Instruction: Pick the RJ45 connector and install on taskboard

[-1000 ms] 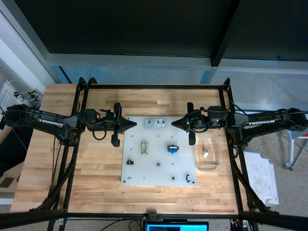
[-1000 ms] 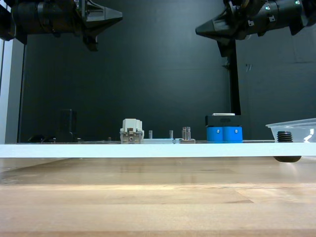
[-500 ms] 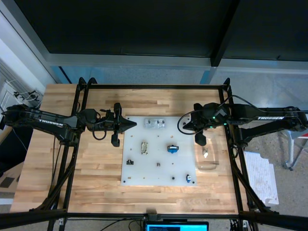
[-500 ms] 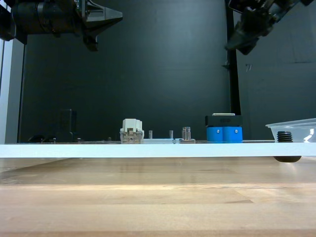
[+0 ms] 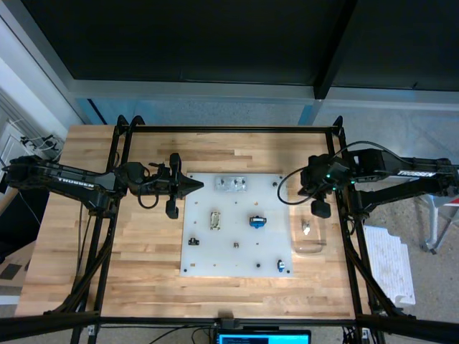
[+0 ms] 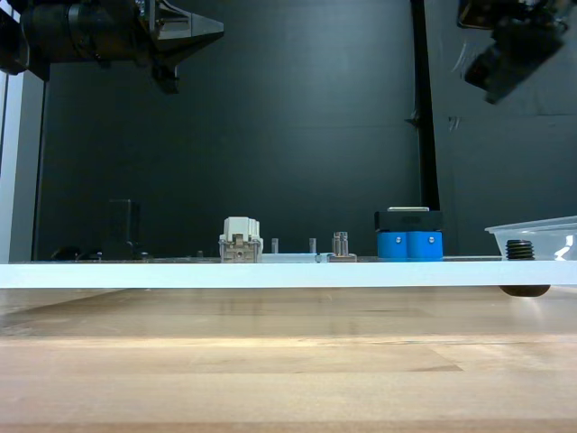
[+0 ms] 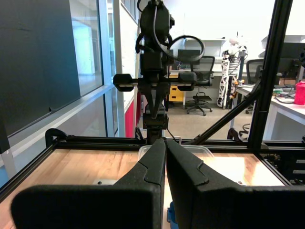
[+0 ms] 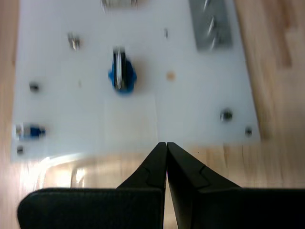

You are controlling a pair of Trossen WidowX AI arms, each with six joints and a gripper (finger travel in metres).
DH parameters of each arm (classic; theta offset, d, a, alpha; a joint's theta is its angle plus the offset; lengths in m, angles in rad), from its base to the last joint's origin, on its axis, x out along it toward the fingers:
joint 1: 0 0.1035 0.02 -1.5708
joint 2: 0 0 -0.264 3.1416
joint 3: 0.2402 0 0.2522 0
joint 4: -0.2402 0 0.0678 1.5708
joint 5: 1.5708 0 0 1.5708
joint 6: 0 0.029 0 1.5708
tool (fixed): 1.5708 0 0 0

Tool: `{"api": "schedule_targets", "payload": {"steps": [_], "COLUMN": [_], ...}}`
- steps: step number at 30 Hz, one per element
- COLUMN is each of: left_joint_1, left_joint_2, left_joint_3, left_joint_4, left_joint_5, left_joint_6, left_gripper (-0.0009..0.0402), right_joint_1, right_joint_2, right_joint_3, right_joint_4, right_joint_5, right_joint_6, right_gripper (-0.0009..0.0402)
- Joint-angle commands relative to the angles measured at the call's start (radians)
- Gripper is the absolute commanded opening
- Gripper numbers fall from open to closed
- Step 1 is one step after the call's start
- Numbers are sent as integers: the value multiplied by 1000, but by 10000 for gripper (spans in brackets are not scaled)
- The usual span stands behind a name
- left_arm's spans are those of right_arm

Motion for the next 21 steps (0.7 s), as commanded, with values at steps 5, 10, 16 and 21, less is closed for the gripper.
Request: {"api": "schedule_targets", "payload": {"steps": [5,10,16,21], "left_joint_1": [0,0,0,0], "left_joint_2": [0,0,1,1], "left_joint_3": [0,0,0,0], "left_joint_4": [1,0,0,0], "left_joint_5": [0,0,0,0], "left_joint_6": [0,0,0,0], "left_gripper": [0,0,0,0], "right_joint_1": [63,137,239,319], "right_joint_2": [-1,-6,-6,-2], "right_joint_3": [-1,-1,-1,-2], "right_joint_4": [-133,-216,-250,-261], "right_joint_5": [31,61,80,79], "right_joint_6": [56,100,178,242], "right_gripper": [0,0,0,8]}}
